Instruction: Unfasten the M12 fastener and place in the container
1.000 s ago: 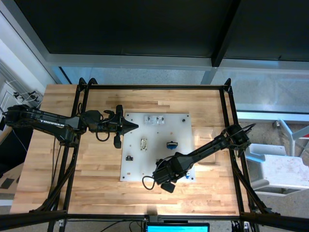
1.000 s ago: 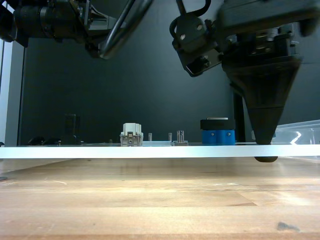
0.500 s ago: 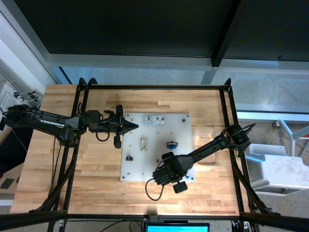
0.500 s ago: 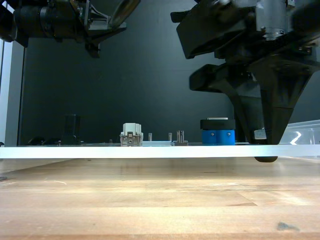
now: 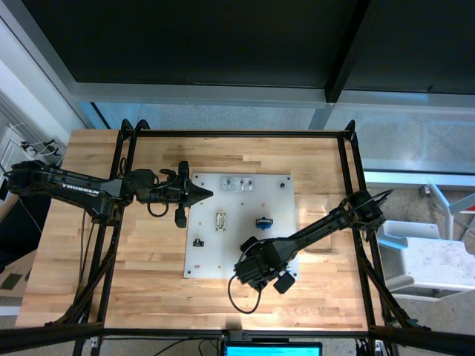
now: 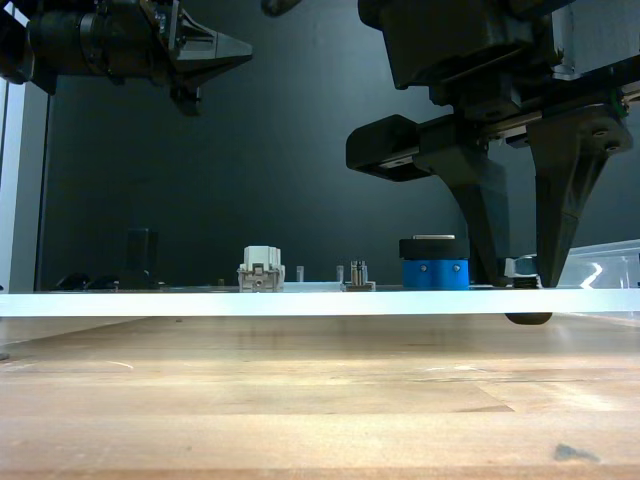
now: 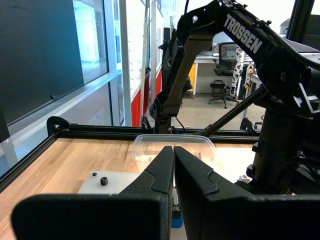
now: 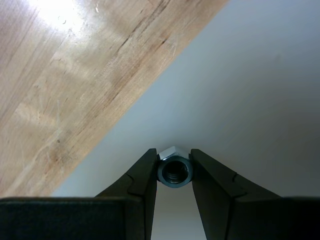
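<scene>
At the near right edge of the white board (image 5: pixel 208 259), the right gripper (image 6: pixel 520 276) points straight down, its two fingers pinched narrowly on the small silver nut (image 8: pixel 173 167). The right wrist view shows each fingertip pressed against a flat of the nut and looks down into its threaded bore. In the low view the nut sits just above the board surface on top of a short dark stud (image 6: pixel 526 284), so it is on its stud and not in the tub.

The clear tub (image 5: pixel 312 202) stands on the wooden table (image 5: pixel 148 297) just beside the board's right edge, beyond the nut and apart from it. The right arm crosses over it.

The left gripper (image 5: pixel 210 194) hangs in the air over the board's far left edge, well apart from the nut. Its fingers are pressed together, with only a thin seam between them in the left wrist view, and they hold nothing.

A blue part (image 6: pixel 435 273) stands mid-board, left of the right gripper in the low view, and a pale connector (image 6: pixel 261 272) stands further left.
</scene>
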Motion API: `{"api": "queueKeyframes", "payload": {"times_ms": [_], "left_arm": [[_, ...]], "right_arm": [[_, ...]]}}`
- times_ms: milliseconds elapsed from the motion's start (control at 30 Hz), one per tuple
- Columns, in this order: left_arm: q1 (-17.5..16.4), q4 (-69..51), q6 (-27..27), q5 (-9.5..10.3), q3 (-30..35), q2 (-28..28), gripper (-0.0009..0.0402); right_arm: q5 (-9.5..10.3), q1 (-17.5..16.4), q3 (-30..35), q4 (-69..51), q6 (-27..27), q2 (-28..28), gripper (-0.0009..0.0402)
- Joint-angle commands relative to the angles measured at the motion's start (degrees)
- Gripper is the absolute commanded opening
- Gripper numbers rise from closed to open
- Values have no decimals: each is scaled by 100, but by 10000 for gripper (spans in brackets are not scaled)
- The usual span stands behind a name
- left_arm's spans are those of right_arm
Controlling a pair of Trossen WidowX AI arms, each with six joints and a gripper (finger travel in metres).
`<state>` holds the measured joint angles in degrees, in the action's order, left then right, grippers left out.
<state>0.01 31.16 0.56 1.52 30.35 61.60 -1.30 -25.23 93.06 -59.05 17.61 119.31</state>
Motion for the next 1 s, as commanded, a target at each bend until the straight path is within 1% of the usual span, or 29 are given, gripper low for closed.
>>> {"api": "queueKeyframes", "payload": {"times_ms": [33,167,300,367,567,633,767,833,967,1000], "left_arm": [[0,2,-2,0,2,0,0],[0,2,-2,0,2,0,0],[-2,2,-2,0,2,0,0],[0,2,-2,0,2,0,0],[0,2,-2,0,2,0,0],[0,2,-2,0,2,0,0],[0,2,-2,0,2,0,0],[0,2,-2,0,2,0,0],[0,2,-2,0,2,0,0],[0,2,-2,0,2,0,0]], "right_arm": [[-4,0,20,4,11,-81,7],[-11,0,20,7,160,-175,6],[-9,0,20,0,129,-289,2],[-9,0,20,-20,31,-387,0],[-11,15,7,-245,-450,-682,0],[-13,70,-35,-345,-809,-802,0],[-13,251,-286,-361,-1731,-1088,0],[-13,352,-446,-352,-1895,-1255,0],[-26,525,-922,-323,-1978,-1650,0],[-61,568,-1069,-295,-1998,-1762,0]]}}
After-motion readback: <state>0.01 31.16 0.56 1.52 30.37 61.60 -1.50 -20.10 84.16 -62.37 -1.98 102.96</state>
